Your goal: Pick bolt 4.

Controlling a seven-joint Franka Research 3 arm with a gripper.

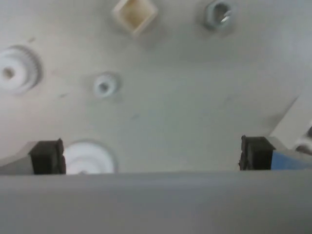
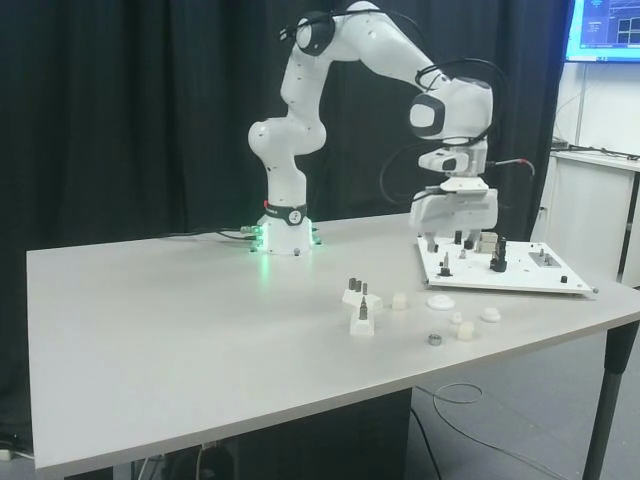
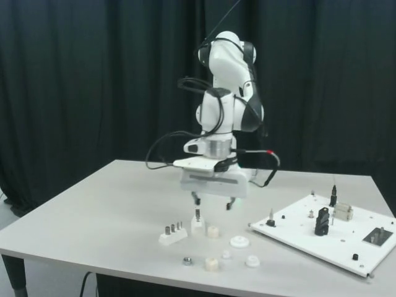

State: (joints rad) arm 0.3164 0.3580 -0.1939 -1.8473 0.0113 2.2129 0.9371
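Observation:
A white rack (image 3: 172,235) holds three short upright bolts, and one more bolt (image 3: 197,215) stands in a separate white block (image 3: 197,226) beside it. In the first room view they are the rack (image 2: 352,294) and the single bolt (image 2: 363,301). I cannot tell which one is bolt 4. My gripper (image 3: 213,201) hangs open above the table, just past the single bolt and higher than it. In the wrist view the gripper (image 1: 151,155) has bare table between its black fingertips (image 1: 47,157) and no bolt shows there.
Loose parts lie under and around the gripper: a white disc (image 1: 89,157), a toothed wheel (image 1: 17,70), a small white bush (image 1: 105,85), a square block (image 1: 135,14) and a metal nut (image 1: 218,14). A white assembly board (image 3: 297,232) with pegs lies alongside.

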